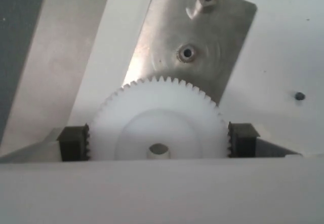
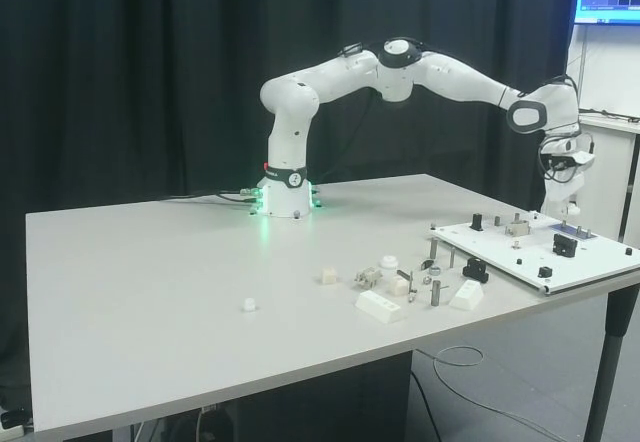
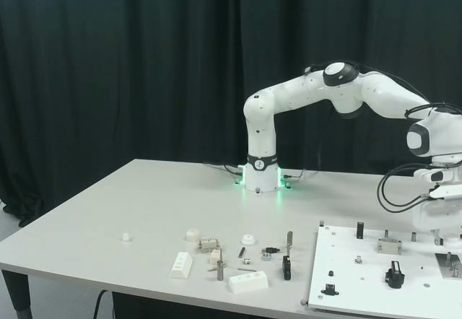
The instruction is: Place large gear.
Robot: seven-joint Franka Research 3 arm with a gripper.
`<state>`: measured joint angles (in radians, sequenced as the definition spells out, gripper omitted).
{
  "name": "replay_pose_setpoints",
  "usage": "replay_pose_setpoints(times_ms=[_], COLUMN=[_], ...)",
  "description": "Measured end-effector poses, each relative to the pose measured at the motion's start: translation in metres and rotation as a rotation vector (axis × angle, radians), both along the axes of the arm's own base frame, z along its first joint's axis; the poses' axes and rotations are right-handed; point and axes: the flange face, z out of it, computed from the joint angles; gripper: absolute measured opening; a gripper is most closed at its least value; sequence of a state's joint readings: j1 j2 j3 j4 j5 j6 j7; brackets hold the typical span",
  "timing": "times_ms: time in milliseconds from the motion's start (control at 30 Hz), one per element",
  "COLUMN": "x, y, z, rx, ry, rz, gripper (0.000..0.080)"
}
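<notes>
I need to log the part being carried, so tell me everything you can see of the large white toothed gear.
The large white toothed gear looks like matte plastic, with fine teeth around its rim, a raised round hub and a small centre bore. The gripper holds it by opposite edges between black ribbed finger pads, above a grey metal plate with two pegs on the white board. Its lower part is hidden.

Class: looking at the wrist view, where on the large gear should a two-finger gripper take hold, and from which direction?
On the toothed rim, at two opposite points, coming straight down onto the flat face. The gear is a thin round disc, so opposing black fingers across its full width centre it and leave the bore free for a peg on the metal plate. The gripper holds it this way.
</notes>
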<state>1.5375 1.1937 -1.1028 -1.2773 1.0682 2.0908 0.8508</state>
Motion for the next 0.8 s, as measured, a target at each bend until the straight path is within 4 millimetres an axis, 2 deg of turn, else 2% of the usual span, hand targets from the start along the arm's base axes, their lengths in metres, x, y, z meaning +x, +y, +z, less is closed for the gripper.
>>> replay_pose_setpoints(times_ms=[267,800], x=[0.003,0.0072], y=[-0.003,-0.0069], z=[0.0101,0.0113], rx=[-0.003,-0.006], ry=[0.003,0.001], rz=[-0.001,0.0], gripper=[0.0594,0.0594])
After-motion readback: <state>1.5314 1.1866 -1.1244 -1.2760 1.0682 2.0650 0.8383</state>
